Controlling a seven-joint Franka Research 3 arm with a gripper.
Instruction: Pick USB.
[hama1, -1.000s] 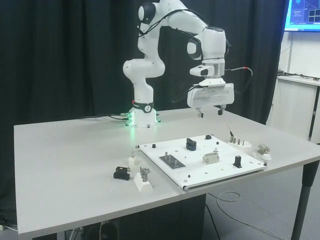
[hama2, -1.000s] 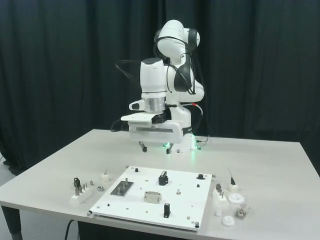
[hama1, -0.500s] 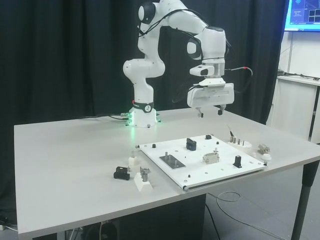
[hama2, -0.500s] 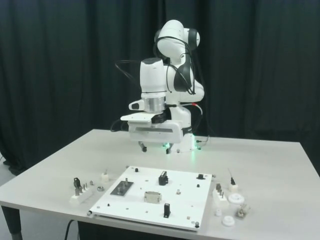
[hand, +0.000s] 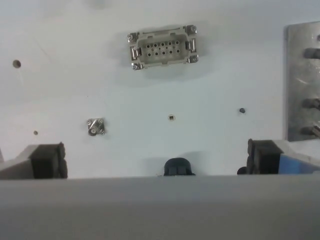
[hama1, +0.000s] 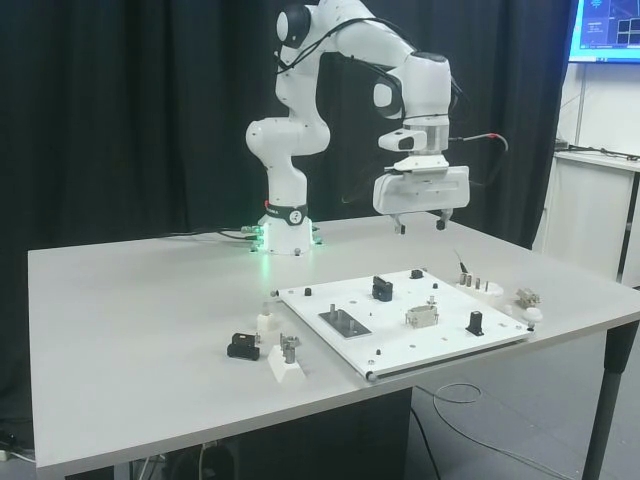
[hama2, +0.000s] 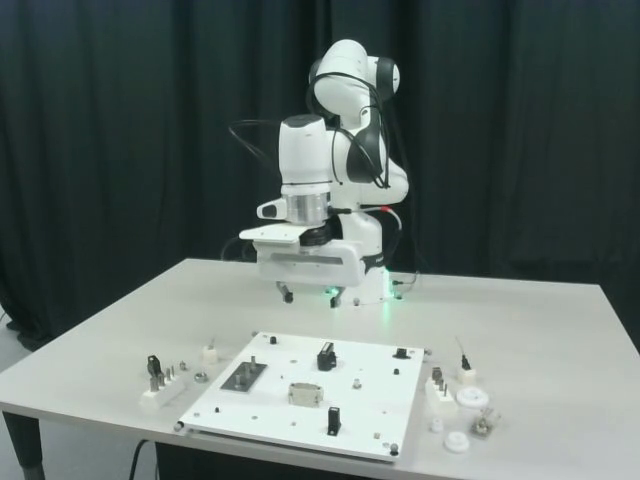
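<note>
The grey table (hama1: 130, 300) carries the white Franka arm (hama1: 300, 140), and the flat white assembly board (hama1: 330, 300) lies on it in front of the arm's base. Over the last second the arm has crept up a little. It has not moved sideways, so nothing is grasped and the pick is, I judge, not yet begun.

The two-finger gripper (hama1: 420, 226) hangs high above the board's far edge, fingers (hand: 47, 160) spread wide and empty.

On the board the wrist view shows a grey multi-pin metal connector (hand: 162, 47) and a small black rounded block (hand: 178, 166). I cannot tell for certain which piece is the USB. That block is one candidate, well below the fingers.
</note>
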